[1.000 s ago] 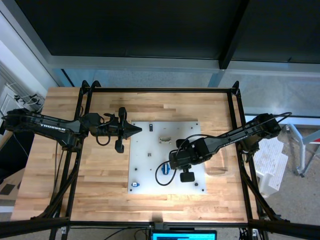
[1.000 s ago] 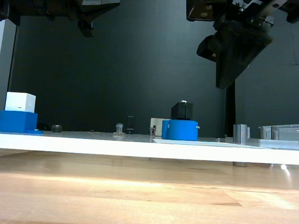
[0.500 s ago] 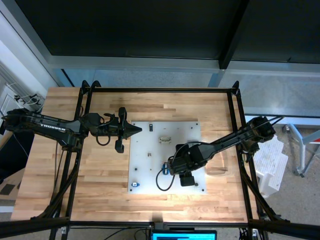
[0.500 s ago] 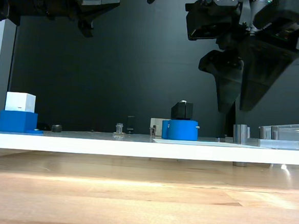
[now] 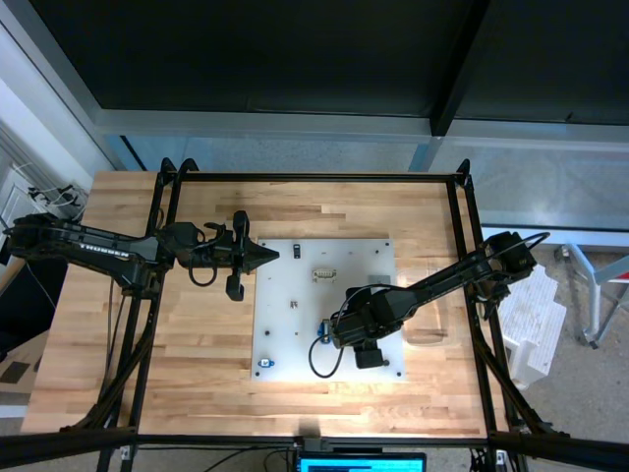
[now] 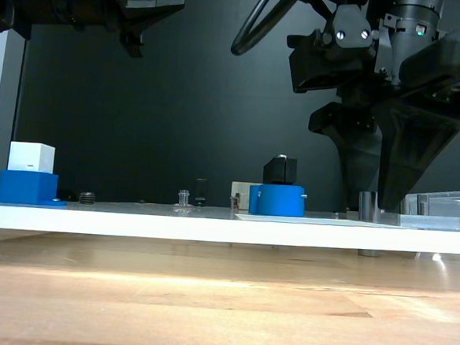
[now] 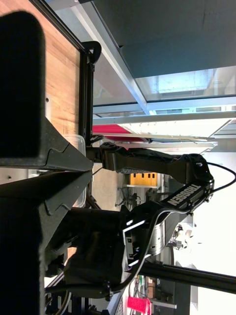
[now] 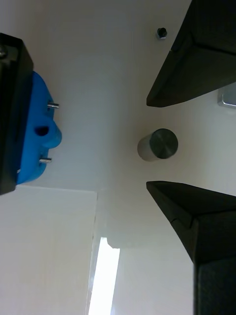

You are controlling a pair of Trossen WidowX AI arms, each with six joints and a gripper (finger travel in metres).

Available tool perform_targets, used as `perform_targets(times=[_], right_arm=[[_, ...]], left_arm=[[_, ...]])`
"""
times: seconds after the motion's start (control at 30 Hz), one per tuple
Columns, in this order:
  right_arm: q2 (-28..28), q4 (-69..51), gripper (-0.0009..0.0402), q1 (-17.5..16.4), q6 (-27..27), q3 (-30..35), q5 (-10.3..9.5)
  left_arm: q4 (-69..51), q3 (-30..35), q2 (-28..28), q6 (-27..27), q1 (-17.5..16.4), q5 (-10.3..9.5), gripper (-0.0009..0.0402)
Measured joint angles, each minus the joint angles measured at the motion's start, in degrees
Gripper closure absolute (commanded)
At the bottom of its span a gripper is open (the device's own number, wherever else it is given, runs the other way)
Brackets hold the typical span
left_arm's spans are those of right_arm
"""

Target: Remove the 16mm cylinder and place in the container

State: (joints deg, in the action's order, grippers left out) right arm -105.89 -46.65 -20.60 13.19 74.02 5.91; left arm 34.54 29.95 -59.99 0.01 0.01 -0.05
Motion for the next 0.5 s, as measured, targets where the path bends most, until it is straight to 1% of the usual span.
perform_targets(times=[0.1, 0.2, 0.5], right_arm=[[0.0, 1.05, 0.0199, -0.04, -0.04, -0.35, 0.02], [0.0, 1.2, 0.0217, -0.07, -0.07, -0.81, 0.0], [0.0, 1.36, 0.0309, -0.09, -0.26, -0.83, 0.02]], left_arm=[[0.0, -0.02, 0.0, 0.0, 0.0, 0.02, 0.0393], [0.02, -0.02, 0.0, 0.0, 0.0, 0.02, 0.0393], [0.0, 0.0, -0.02, 0.0, 0.0, 0.0, 0.0393]])
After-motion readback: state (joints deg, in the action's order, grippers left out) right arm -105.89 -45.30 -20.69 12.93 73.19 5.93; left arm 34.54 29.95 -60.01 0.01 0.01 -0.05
